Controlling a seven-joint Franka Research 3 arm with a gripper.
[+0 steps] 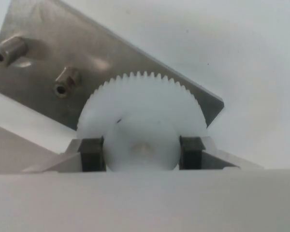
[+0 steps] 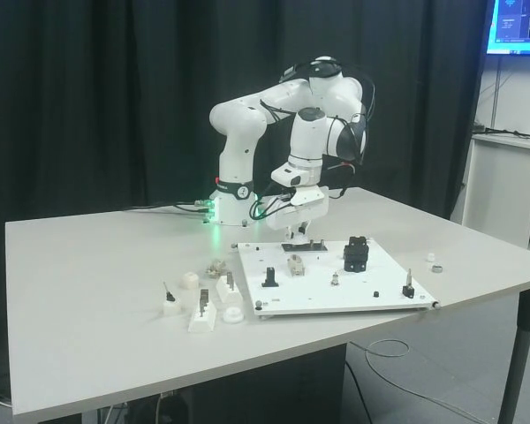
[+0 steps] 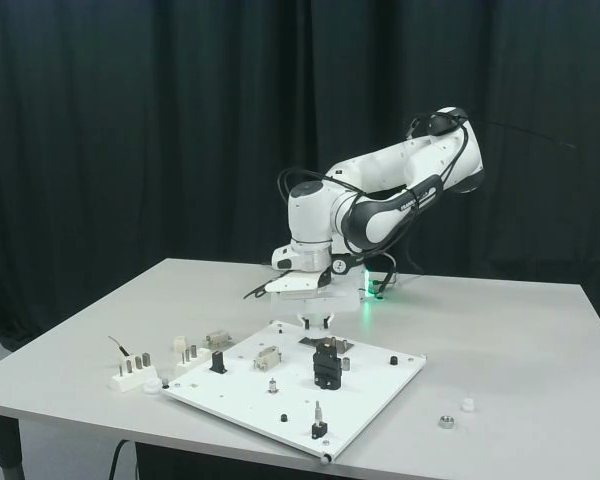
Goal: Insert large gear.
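Note:
In the wrist view, a large white gear (image 1: 142, 104) with fine teeth is held by its round hub, and my gripper (image 1: 141, 154) is shut on it with a black pad (image 1: 93, 154) on each side. Behind the gear lies a grey metal plate (image 1: 53, 63) with two short metal pegs (image 1: 9, 50) (image 1: 67, 81) that stand beside the gear and apart from it. The gear's rim overlaps the plate's edge. From the room views, the gripper (image 2: 298, 231) (image 3: 315, 320) hangs just above this plate (image 2: 307, 246) at the far edge of the white board (image 2: 336, 300).
A black block (image 2: 356, 254) (image 3: 327, 372) and several small fixtures stand on the white board (image 3: 380, 385). Loose white parts (image 2: 203, 309) and a peg holder (image 3: 132, 372) lie on the grey table beside the board. Small nuts (image 3: 446, 421) sit on the table's other side.

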